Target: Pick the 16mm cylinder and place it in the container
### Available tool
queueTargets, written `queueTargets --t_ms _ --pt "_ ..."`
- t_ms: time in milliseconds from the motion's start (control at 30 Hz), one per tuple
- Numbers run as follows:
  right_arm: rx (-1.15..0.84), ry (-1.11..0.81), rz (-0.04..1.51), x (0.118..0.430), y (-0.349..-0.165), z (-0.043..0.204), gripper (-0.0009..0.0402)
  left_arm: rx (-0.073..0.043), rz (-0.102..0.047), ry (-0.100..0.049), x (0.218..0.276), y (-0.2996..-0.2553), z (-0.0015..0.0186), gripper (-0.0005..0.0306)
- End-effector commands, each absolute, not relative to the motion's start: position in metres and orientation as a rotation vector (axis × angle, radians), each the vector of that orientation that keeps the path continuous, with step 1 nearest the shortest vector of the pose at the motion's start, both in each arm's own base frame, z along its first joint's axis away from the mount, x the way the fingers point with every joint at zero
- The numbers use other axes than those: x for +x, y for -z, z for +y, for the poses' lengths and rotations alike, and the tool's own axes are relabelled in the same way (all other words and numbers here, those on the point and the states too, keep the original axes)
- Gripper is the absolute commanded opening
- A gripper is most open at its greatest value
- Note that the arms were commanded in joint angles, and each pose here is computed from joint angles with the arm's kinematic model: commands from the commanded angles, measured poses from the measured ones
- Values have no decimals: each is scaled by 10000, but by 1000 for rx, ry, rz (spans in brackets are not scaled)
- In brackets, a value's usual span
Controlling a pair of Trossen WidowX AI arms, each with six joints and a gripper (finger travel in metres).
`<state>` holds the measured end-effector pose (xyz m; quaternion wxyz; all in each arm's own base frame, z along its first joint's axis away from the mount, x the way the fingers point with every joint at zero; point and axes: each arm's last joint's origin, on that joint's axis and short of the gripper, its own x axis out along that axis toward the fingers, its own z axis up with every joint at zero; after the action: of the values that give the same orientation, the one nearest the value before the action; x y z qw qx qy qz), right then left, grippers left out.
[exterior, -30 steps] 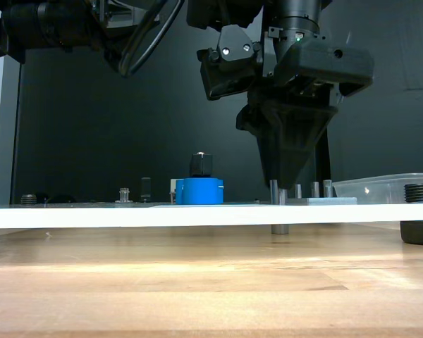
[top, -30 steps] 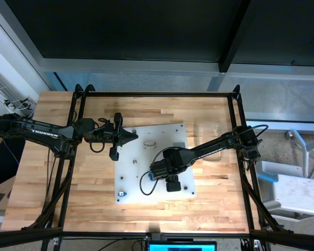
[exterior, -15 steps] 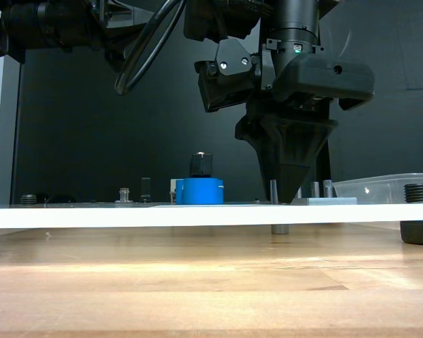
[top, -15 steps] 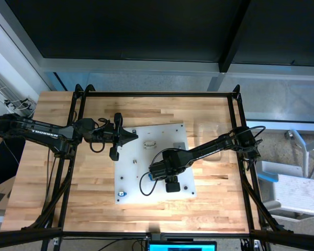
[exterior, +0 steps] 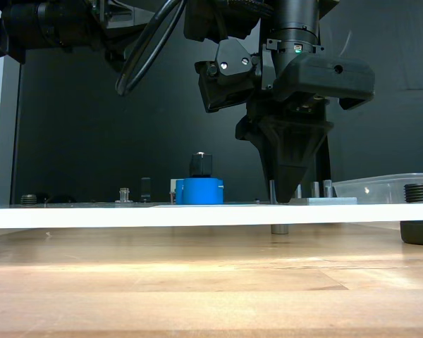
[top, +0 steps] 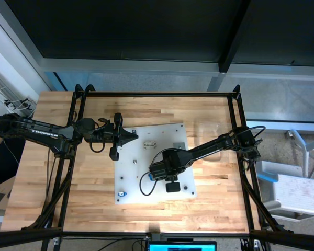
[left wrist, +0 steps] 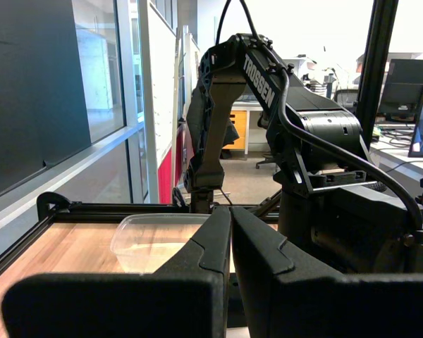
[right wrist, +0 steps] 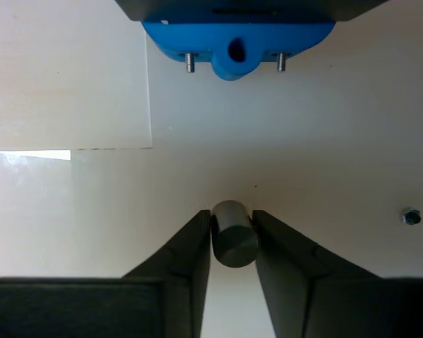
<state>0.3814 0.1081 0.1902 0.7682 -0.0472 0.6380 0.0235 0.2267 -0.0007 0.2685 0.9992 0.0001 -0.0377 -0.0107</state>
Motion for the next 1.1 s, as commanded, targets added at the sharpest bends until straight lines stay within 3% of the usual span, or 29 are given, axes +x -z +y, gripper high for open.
queueTargets --t_ms 33,333,1100 --pt "-103 -49 1383 3815 -1908 1079 39 0 -75 22 2268 -2685 -7 0" --pt "-102 -49 1378 3800 -1950 1075 -1 0 -75 22 2268 -2685 -7 0" --pt "-84 -59 1299 3629 -2392 1025 0 0 -75 22 2268 -2685 -7 0"
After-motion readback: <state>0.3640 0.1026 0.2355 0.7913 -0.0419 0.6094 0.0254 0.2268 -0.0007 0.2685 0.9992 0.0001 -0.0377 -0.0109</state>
